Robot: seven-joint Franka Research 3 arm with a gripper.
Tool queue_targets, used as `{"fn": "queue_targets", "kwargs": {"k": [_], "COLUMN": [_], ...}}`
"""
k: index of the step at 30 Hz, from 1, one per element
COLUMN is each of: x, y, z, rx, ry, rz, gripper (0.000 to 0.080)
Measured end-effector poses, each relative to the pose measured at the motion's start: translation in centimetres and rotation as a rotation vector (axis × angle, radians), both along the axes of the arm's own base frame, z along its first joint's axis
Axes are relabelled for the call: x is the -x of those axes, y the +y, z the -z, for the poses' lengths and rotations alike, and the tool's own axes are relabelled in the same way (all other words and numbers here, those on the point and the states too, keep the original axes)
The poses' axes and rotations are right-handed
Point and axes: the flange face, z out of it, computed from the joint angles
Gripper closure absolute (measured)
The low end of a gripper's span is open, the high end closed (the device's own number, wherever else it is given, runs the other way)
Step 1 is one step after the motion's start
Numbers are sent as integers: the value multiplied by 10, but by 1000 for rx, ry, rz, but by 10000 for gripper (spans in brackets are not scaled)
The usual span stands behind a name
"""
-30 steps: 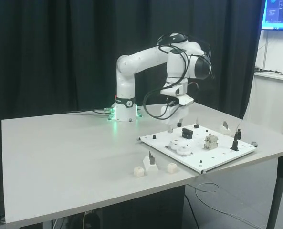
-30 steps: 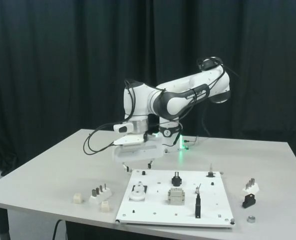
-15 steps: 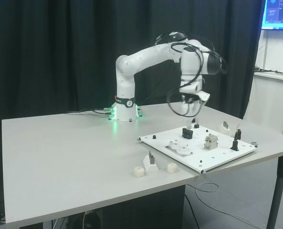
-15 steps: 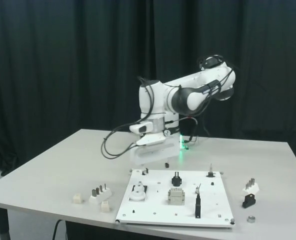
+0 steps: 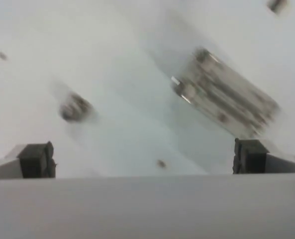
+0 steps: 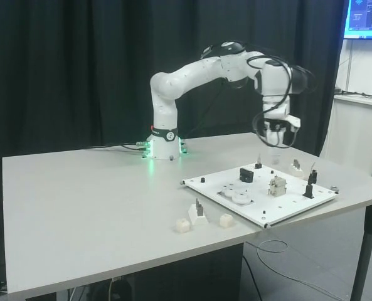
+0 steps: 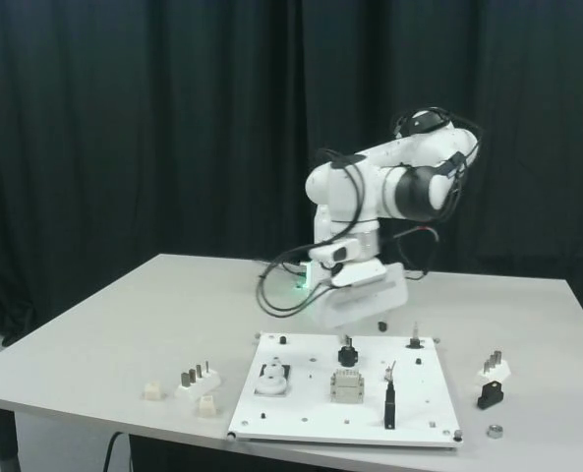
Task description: Pick D-SUB.
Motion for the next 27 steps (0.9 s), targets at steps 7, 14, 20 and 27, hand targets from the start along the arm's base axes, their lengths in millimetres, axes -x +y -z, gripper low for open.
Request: {"fn": "queue_targets", "kwargs": {"k": [7, 14, 20, 27], "x": [2, 3, 6, 7], "y": [49, 91, 125, 157], "z": [0, 3, 12, 24], "rx": [-1, -4, -6, -7], "ry": [-6, -9, -5, -13], "rz": [-27, -34, -49, -63], "gripper": [3, 3, 3, 3]}}
